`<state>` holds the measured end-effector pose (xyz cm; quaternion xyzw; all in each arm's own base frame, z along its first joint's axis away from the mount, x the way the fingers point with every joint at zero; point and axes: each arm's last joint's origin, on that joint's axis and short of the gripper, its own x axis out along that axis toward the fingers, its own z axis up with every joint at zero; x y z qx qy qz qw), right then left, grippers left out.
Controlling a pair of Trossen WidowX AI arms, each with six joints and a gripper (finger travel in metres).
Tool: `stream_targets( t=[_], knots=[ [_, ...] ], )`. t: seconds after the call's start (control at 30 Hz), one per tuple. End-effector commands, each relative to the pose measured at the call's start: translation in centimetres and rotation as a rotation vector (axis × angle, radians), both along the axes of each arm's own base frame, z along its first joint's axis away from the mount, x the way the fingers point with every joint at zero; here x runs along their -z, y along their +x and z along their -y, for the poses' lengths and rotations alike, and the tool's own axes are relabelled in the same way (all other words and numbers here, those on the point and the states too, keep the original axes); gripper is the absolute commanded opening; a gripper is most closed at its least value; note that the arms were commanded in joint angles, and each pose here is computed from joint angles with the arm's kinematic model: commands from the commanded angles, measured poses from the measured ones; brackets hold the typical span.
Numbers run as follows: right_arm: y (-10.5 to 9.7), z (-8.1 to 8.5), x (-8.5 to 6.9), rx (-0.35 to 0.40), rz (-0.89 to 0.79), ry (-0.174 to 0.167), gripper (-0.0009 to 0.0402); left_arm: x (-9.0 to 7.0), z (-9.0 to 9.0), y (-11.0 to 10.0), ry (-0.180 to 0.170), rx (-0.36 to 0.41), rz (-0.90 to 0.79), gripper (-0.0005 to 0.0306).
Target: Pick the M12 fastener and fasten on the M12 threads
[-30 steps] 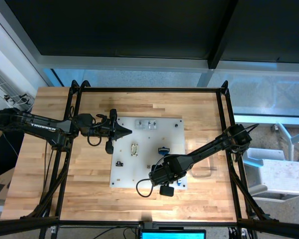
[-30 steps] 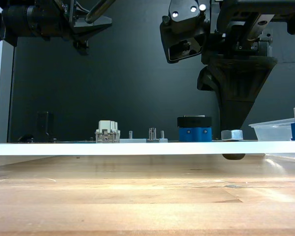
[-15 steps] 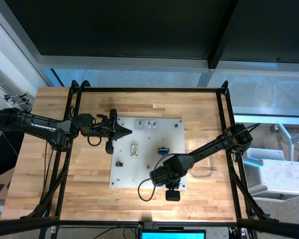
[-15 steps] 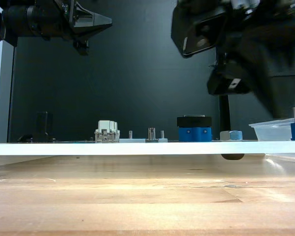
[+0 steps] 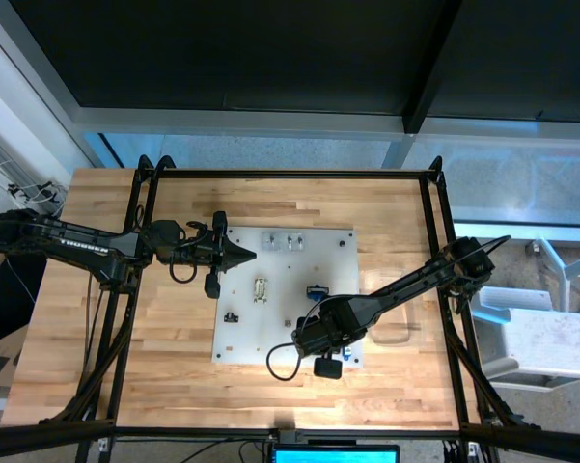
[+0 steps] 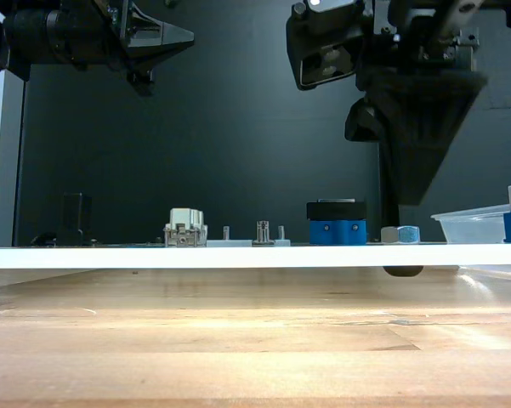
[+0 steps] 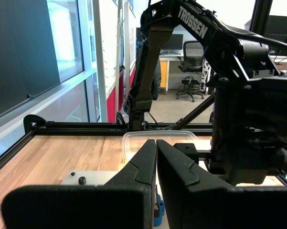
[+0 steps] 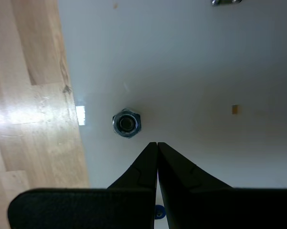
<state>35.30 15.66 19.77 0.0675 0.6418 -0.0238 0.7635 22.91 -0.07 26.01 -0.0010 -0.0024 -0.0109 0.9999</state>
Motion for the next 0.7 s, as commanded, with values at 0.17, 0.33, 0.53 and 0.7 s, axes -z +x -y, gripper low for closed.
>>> stream_targets(
  t=[0.17,0.33,0.53,0.7],
  knots=[
    [0.69,-0.28,1.24,0.024,0.011,0.0,0.0,0.0,-0.01,0.01,0.0,0.0,0.0,0.0],
    [0.78,-0.32,1.22,0.023,0.02,0.004,0.0,0.0,0.0,0.01,0.0,0.0,0.0,0.0],
    [0.67,-0.45,1.27,0.009,-0.002,0.042,0.0,0.0,0.0,0.01,0.0,0.0,0.0,0.0],
    [0.2,-1.0,1.13,-0.105,-0.1,0.241,0.0,0.0,0.0,0.01,0.0,0.0,0.0,0.0]
  ],
)
